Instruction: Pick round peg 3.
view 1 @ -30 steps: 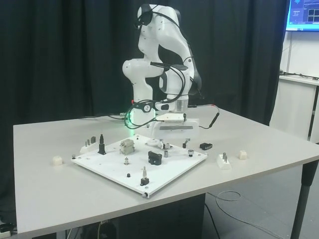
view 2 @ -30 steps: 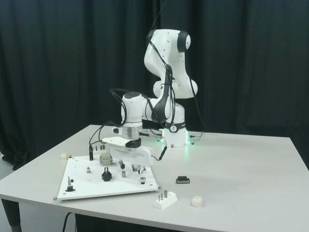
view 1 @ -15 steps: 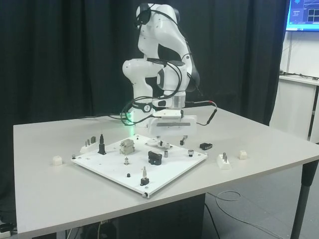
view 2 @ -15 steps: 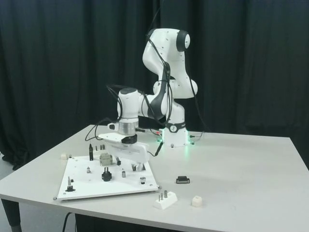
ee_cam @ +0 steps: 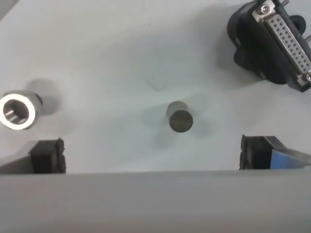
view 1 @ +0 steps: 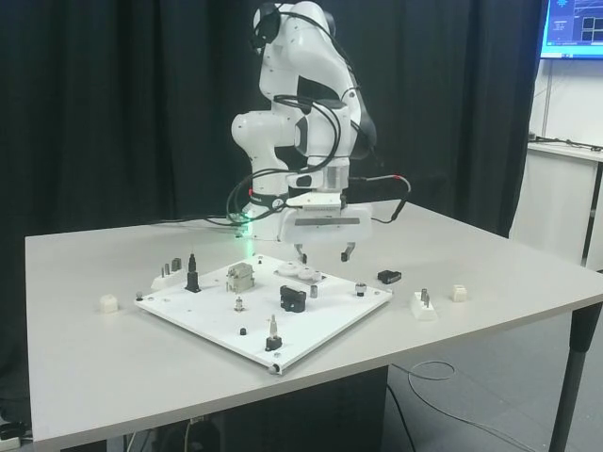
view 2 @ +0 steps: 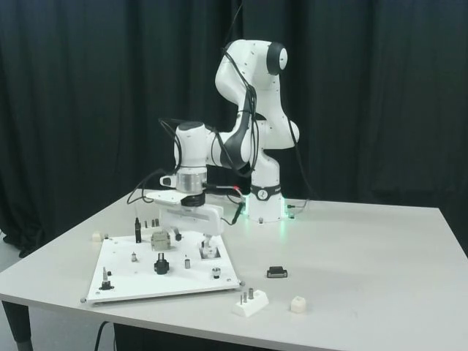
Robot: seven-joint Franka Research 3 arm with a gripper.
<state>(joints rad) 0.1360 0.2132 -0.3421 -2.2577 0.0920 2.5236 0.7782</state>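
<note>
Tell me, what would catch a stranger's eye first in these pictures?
Most likely the white robot arm, bent over against the black curtain with a green light at its foot. Its gripper hangs open above a white board studded with small parts on the grey table. In the wrist view, a small grey round peg stands upright on the board between the two fingertips, near a black multi-pin connector.

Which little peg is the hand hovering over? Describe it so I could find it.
On the white board, look under the open hand. The short grey peg stands upright there; unlike the hollow ring and black connector nearby, it is solid-topped.
</note>
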